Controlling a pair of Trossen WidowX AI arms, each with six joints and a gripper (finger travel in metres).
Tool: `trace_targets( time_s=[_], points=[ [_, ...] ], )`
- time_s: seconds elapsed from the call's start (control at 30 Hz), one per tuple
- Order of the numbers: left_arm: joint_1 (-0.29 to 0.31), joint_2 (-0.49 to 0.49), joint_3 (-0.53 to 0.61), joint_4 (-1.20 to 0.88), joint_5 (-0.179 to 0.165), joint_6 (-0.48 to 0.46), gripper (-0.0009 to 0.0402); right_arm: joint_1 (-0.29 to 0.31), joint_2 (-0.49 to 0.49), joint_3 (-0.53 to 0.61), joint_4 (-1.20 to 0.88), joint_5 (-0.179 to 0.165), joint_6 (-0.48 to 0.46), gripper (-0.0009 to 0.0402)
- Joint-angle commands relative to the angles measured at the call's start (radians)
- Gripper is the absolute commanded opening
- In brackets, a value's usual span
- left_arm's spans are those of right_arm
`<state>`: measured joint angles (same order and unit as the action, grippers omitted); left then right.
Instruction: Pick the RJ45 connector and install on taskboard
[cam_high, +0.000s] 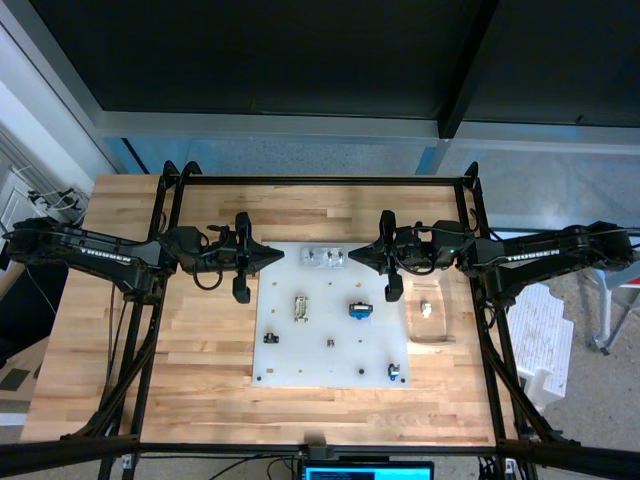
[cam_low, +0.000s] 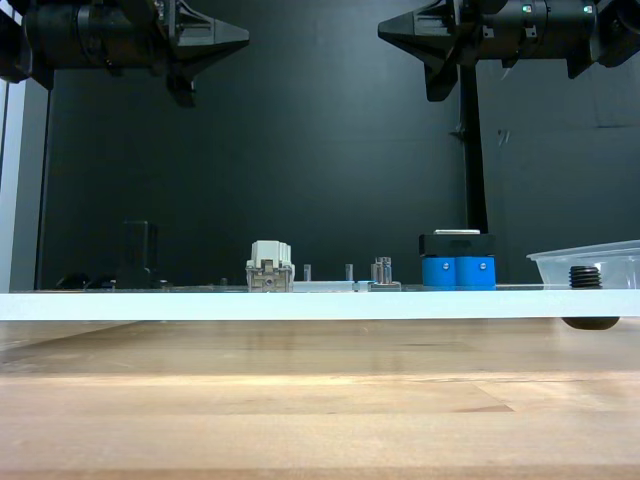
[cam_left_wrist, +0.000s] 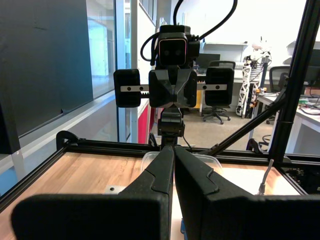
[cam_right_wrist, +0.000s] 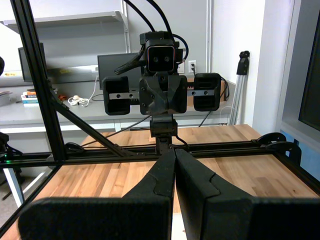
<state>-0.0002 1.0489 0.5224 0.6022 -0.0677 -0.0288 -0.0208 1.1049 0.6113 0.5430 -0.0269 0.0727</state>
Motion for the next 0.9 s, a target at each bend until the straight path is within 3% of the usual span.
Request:
trace_targets(
  time_s=[0.03,0.9],
  points=[
    [0.0,0.0,0.0,0.0,0.0,0.0,0.0,0.0,0.0,0.0,-0.001,0.0,0.0,0.0],
    [0.0,0.0,0.0,0.0,0.0,0.0,0.0,0.002,0.0,0.0,-0.015,0.0,0.0,0.0]
  ],
)
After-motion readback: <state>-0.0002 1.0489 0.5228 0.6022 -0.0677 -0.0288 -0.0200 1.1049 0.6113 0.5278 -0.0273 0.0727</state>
